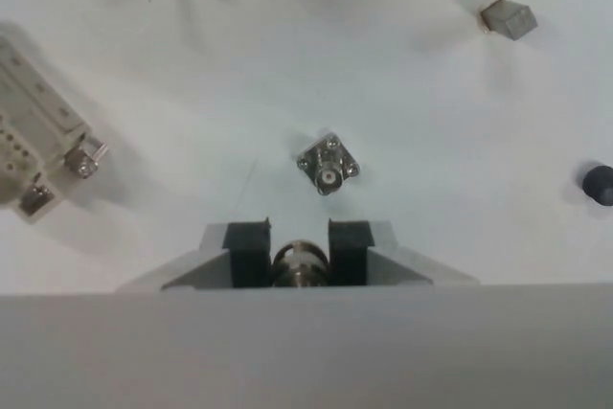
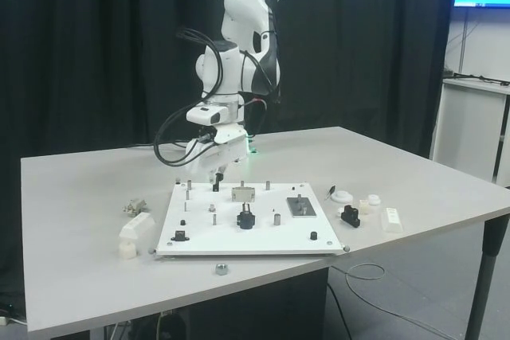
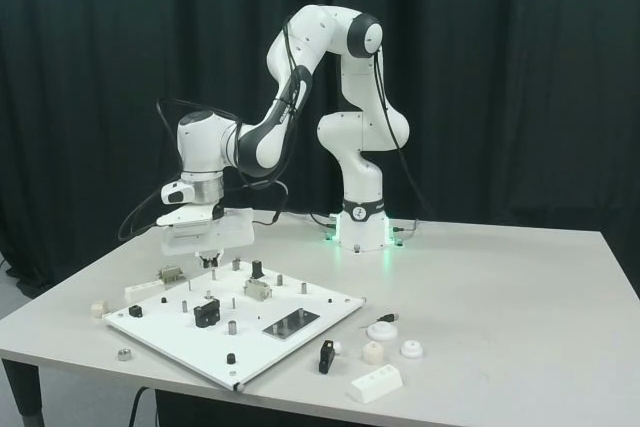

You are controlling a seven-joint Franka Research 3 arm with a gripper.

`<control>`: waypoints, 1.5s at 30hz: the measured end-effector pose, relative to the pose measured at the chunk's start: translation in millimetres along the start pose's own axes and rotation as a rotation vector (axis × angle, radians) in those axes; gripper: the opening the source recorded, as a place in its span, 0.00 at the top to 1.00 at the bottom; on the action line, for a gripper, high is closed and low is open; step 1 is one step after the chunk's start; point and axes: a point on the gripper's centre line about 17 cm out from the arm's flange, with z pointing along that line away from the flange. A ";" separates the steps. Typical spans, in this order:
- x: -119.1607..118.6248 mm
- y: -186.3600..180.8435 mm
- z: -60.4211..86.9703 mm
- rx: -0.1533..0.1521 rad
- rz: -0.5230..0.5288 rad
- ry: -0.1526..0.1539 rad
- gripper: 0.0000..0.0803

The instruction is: Place BNC.

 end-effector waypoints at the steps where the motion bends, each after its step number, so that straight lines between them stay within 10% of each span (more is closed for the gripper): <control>1: 0.0 0.2 0.2 -0.001 0.000 0.000 0.84; 23: 40.6 -33.1 2.7 0.026 0.052 0.027 0.84; 45: 116.6 -170.0 0.5 0.109 0.087 0.009 0.84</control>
